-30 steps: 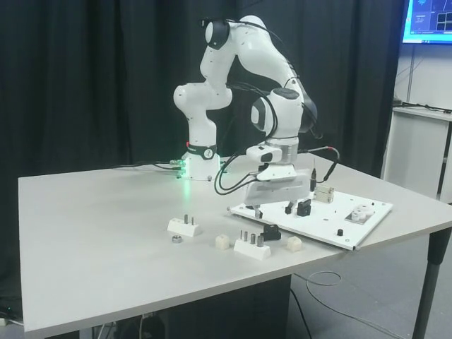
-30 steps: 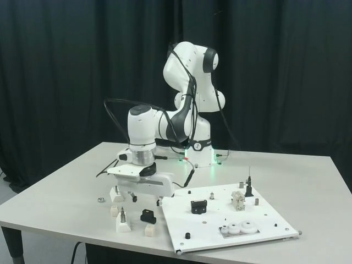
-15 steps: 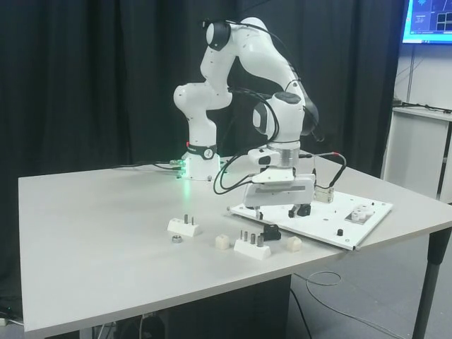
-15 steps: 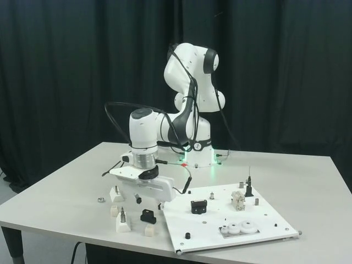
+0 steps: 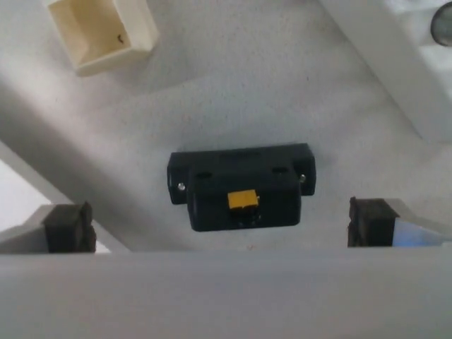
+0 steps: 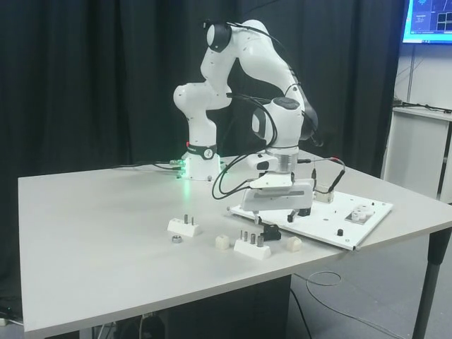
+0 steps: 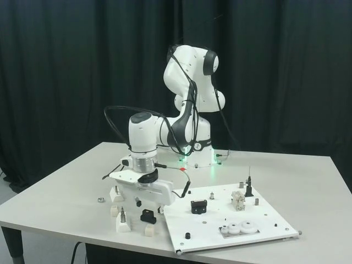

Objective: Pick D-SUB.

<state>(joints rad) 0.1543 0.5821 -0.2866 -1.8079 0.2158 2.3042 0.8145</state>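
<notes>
Near the front edge of the grey worktop [image 6: 106, 219], the black D-SUB connector [image 5: 240, 186] lies flat on the bare surface, just beside the corner of the white assembly board [image 7: 231, 223]. From the wrist view, the connector sits between the two black fingertips [image 5: 68, 227] of the pincer [image 5: 219, 224], which is spread wide and grips nothing; each tip stands clear of the connector's ends. Two small screws show at the connector's flanges, and a small block sits at the middle of its front face.

Both room views show the white Franka arm [image 6: 233, 63] bent over, with the pincer [image 7: 144, 204] low over the D-SUB connector [image 7: 147, 215], close above the worktop. Whether the fingertips touch the surface cannot be told. A black cable [image 7: 118, 113] loops from the wrist back toward the arm's base, where a green light [image 6: 182, 169] glows.

Around the connector lie several loose pieces: a pale open-topped cube [image 5: 100, 32] just beside it, another pale cube [image 6: 221, 242] further along the worktop, a white holder with upright grey pins [image 6: 252, 245] near the connector, a second white pin holder [image 6: 183, 225] further back, and a small grey ring [image 6: 176, 239] near that one.

On the assembly board stand another black connector part [image 7: 198, 206], a small metal block [image 7: 237, 199], a pair of white gears [image 7: 239, 227] and a thin black probe [image 7: 248, 184].
</notes>
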